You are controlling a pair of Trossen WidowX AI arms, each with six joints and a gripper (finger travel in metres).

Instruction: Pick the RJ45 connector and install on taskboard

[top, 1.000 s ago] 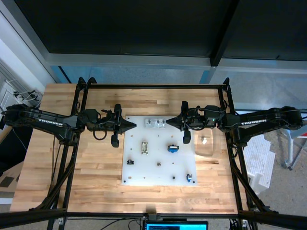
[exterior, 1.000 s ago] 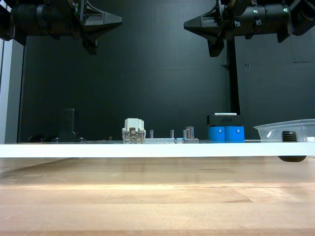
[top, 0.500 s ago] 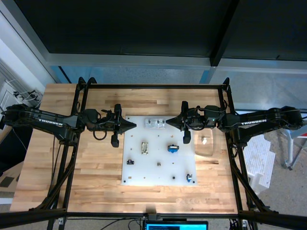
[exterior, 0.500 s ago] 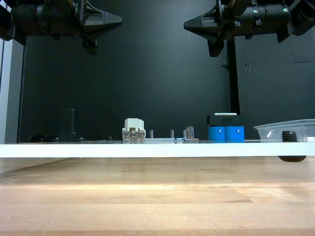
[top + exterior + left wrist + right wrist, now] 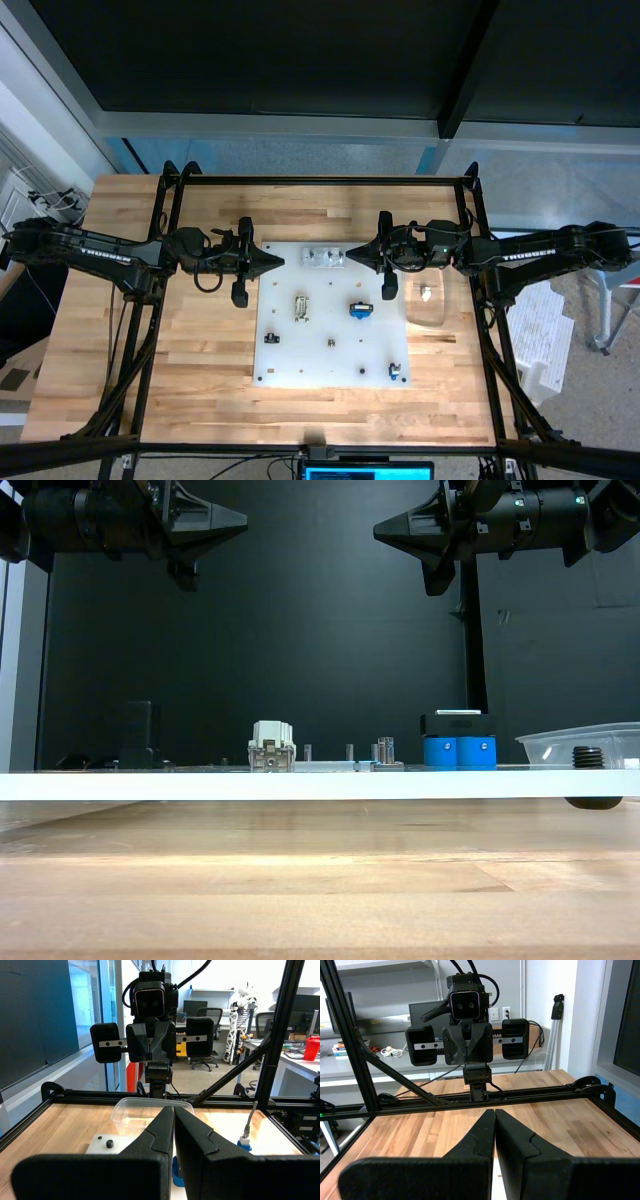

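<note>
From above, the left claw (image 5: 272, 261) and the right claw (image 5: 354, 255) hung tip to tip over the far edge of the white board (image 5: 330, 350), well apart from every part on it. That looked like a parking pose, out of the way. The clear tray (image 5: 440, 316) just beside the board held only a pale block (image 5: 426, 294) with nothing darker on it. At the jack (image 5: 396, 372) on the near right corner, I could not tell whether a grey piece covered it.

From table height, the left claw (image 5: 236, 520) and right claw (image 5: 384, 527) sat high above the board. This view settled nothing about the plug.

Along the left arm, the left claw (image 5: 174, 1110) was pinched together on nothing. Beyond it the plug (image 5: 245, 1136) stood upright in the blue jack (image 5: 243, 1145), its grey cable (image 5: 252, 1114) rising free. I judged the install done.

Along the right arm, the right claw (image 5: 495, 1111) was likewise closed and empty, aimed across the wooden table (image 5: 560, 1125).
</note>
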